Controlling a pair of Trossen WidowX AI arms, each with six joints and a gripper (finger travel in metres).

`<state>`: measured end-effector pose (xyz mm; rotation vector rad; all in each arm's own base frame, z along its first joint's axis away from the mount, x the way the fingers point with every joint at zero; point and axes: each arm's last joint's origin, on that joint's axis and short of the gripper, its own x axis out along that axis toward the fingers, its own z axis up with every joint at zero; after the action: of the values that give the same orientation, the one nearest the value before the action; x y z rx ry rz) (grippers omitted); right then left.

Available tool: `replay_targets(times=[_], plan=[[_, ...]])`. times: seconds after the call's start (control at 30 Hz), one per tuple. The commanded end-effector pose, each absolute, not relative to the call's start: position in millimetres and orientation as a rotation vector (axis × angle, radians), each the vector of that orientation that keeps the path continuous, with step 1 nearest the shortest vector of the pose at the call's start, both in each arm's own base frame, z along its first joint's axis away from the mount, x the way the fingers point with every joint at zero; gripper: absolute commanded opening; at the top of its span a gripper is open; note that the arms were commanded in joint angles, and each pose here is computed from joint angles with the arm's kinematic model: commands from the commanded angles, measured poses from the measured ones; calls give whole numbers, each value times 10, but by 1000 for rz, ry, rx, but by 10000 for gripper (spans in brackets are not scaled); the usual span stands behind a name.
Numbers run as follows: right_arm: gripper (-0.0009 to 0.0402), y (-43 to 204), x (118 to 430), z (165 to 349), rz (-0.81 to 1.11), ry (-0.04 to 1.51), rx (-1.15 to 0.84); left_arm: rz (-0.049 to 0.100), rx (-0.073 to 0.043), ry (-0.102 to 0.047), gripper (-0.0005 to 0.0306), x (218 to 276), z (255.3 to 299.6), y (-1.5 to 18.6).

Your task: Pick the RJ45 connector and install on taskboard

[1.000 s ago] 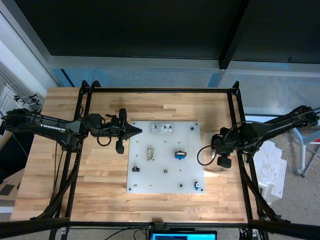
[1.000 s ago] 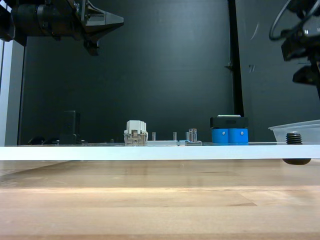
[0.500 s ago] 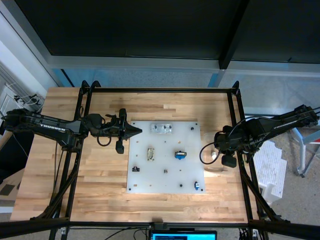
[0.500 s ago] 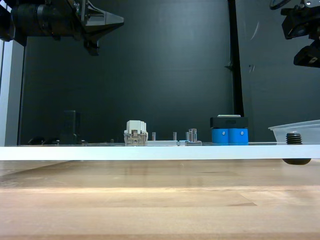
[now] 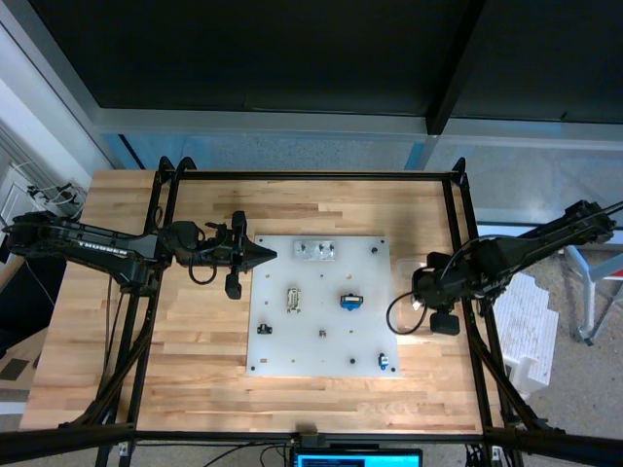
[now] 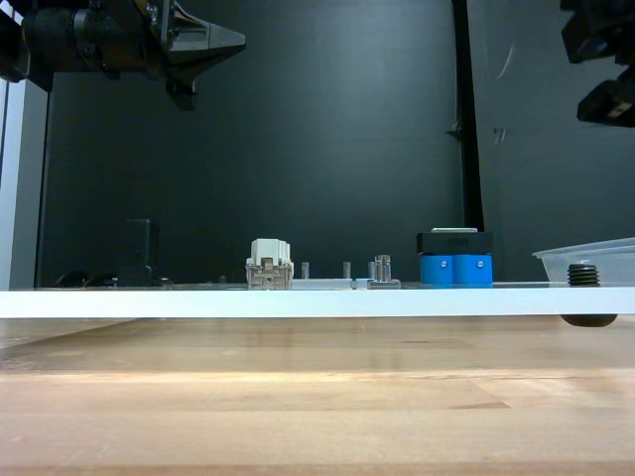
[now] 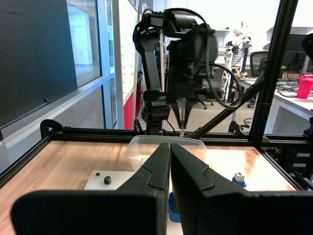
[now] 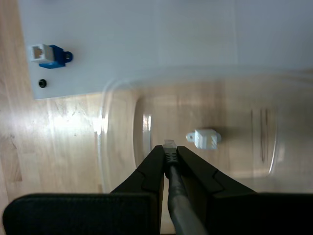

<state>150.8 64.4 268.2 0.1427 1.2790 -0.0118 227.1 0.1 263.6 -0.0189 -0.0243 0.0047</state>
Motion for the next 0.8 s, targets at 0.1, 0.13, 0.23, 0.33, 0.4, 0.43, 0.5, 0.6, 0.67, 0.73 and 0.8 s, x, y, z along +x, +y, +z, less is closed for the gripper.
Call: replay_targets(times=[0.1,0.13,0.23,0.33,0.4,0.43,0.5,0.6,0.67,0.73,0.8], plan=[[0,806,1658,2712,-18,1257,81,4,-18,-24,0,2271,2636,1],[0,836,1686,2710,-12,1257,77,5,-19,-24,0,2271,2636,2],[0,932,1762,2697,13,1251,64,5,-19,-25,0,2271,2636,2],[0,1040,1839,2682,37,1247,47,5,-18,-24,0,2271,2636,2],[0,1097,1881,2673,38,1253,31,4,-19,-24,0,2271,2634,1],[0,1122,1899,2667,37,1254,21,4,-19,-24,0,2271,2635,1],[0,1175,1933,2658,35,1252,6,4,-19,-25,0,2271,2636,1],[0,1252,1994,2639,42,1248,6,5,-19,-24,0,2271,2635,2],[0,1306,2026,2621,46,1247,9,4,-19,-24,0,2271,2636,1],[0,1362,2053,2599,50,1248,-3,4,-19,-24,0,2271,2636,1],[0,1421,2075,2583,43,1246,-14,5,-19,-24,0,2271,2635,2]])
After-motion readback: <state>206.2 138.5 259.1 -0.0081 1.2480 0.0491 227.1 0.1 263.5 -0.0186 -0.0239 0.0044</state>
